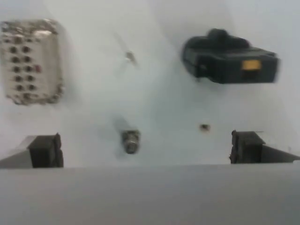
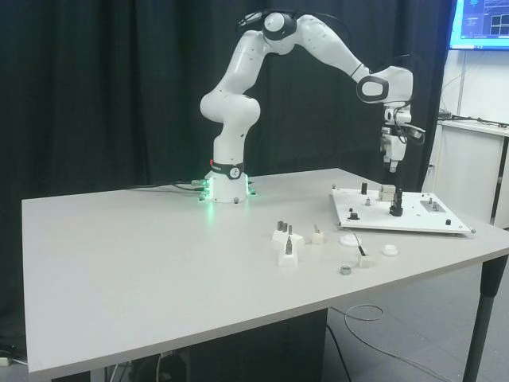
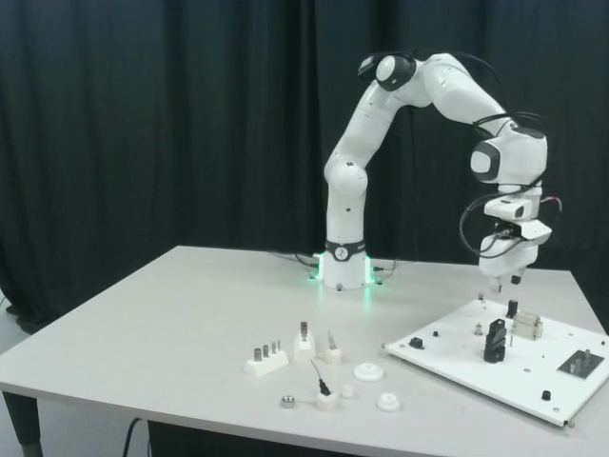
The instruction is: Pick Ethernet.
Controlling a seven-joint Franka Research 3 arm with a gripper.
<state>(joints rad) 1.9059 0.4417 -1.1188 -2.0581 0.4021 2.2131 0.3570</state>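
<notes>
No brand, label or readable writing shows on any part. The gripper (image 2: 391, 165) hangs in the air above the white board (image 3: 457, 362), clear of everything on it. In the wrist view the two black fingers (image 1: 46, 151) stand wide apart with bare board between them, holding nothing and touching nothing.

The black Ethernet connector (image 1: 229, 59) sits on the white board, beyond the fingers in the wrist view and well apart from them. The grey multi-pin connector block (image 1: 31, 61) is on the same board, on the opposite side of the wrist view. A small round metal connector (image 1: 131, 140) stands on the board between the fingers.

On the grey surface (image 2: 143, 263), near the board's edge, stand several small white holders (image 3: 265, 362) with upright pins.
</notes>
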